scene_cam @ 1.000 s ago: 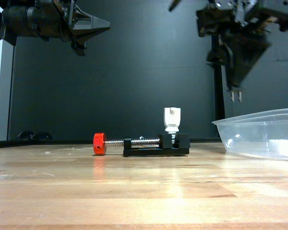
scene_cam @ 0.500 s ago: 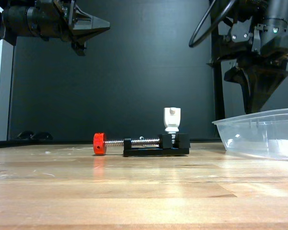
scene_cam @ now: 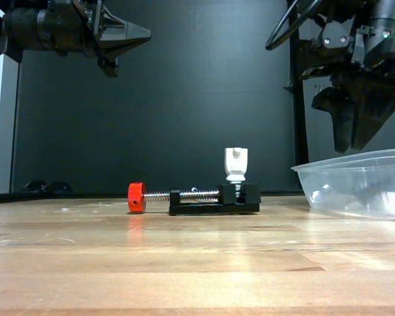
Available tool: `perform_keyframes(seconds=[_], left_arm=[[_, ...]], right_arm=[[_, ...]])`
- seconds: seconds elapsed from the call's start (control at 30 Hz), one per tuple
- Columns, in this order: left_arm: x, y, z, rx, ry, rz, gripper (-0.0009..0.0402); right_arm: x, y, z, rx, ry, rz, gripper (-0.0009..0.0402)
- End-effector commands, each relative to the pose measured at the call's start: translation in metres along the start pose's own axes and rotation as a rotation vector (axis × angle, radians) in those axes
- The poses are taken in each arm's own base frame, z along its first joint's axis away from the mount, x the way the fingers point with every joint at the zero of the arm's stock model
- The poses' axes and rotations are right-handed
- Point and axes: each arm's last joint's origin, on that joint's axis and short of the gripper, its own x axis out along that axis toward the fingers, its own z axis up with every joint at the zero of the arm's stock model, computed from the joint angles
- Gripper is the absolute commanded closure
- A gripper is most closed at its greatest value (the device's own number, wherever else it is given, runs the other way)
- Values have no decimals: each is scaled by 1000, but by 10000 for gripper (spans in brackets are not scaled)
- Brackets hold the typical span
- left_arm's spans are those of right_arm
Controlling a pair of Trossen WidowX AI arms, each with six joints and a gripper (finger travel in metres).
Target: Remove the power plug from the receptacle and place in the container
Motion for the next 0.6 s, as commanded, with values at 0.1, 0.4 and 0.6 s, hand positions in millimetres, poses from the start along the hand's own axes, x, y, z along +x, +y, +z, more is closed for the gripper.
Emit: perform_keyframes(seconds=[0.1, 0.4, 0.6], left_arm=[[0, 0, 0, 0, 0, 0, 393], [0, 0, 0, 0, 0, 0, 393], [0, 0, 0, 0, 0, 0, 393]], right_arm=[[-11, -2, -2, 8, -36, 13, 171], [-33, -8, -2, -2, -166, 38, 181], [-48, -15, 7, -80, -327, 62, 211]])
